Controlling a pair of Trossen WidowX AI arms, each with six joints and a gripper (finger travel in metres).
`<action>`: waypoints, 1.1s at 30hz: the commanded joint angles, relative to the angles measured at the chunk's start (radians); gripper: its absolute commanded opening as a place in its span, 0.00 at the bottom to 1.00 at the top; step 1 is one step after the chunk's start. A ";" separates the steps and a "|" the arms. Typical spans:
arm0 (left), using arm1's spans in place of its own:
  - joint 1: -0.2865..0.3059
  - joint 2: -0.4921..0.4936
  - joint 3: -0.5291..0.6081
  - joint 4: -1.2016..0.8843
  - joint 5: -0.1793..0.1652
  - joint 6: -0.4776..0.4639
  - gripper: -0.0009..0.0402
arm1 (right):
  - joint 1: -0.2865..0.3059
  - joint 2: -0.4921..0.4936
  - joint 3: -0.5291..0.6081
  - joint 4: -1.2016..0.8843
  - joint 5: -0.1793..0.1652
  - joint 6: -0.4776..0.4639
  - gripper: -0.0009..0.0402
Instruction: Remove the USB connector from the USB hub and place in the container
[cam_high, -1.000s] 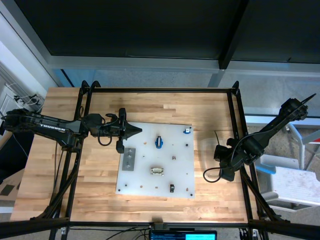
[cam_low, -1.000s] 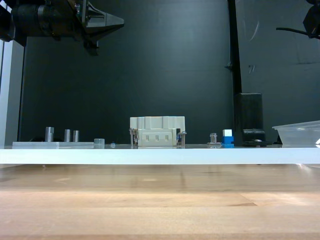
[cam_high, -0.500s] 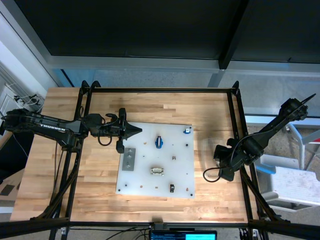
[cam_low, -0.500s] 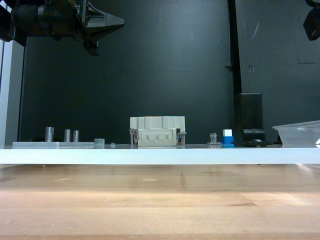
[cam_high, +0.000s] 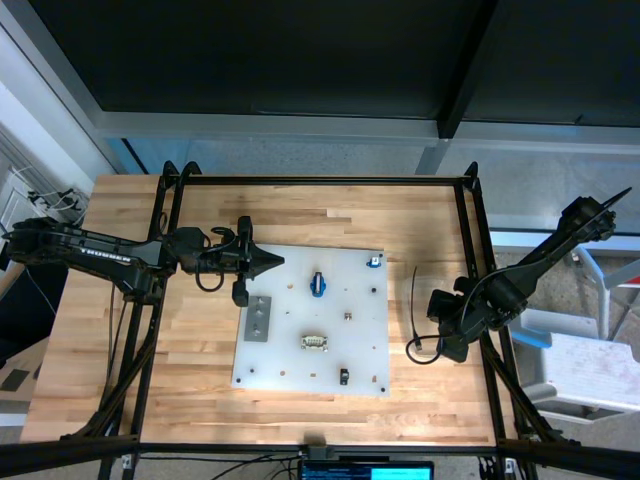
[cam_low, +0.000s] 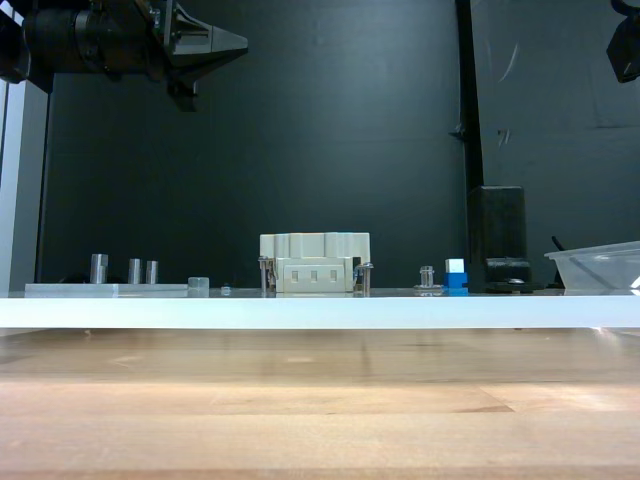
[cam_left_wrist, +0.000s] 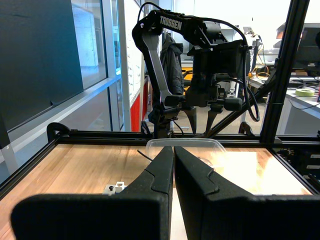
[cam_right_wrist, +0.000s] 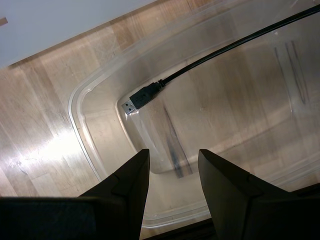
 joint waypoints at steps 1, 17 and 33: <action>0.000 0.000 0.000 0.000 0.000 0.000 0.02 | 0.000 0.000 0.001 0.001 0.000 0.001 0.34; 0.000 0.000 0.000 0.000 0.000 0.000 0.02 | 0.000 0.000 0.001 0.006 0.001 0.001 0.35; 0.000 0.000 0.000 0.000 0.000 0.000 0.02 | 0.000 0.000 0.001 0.017 0.000 0.001 0.35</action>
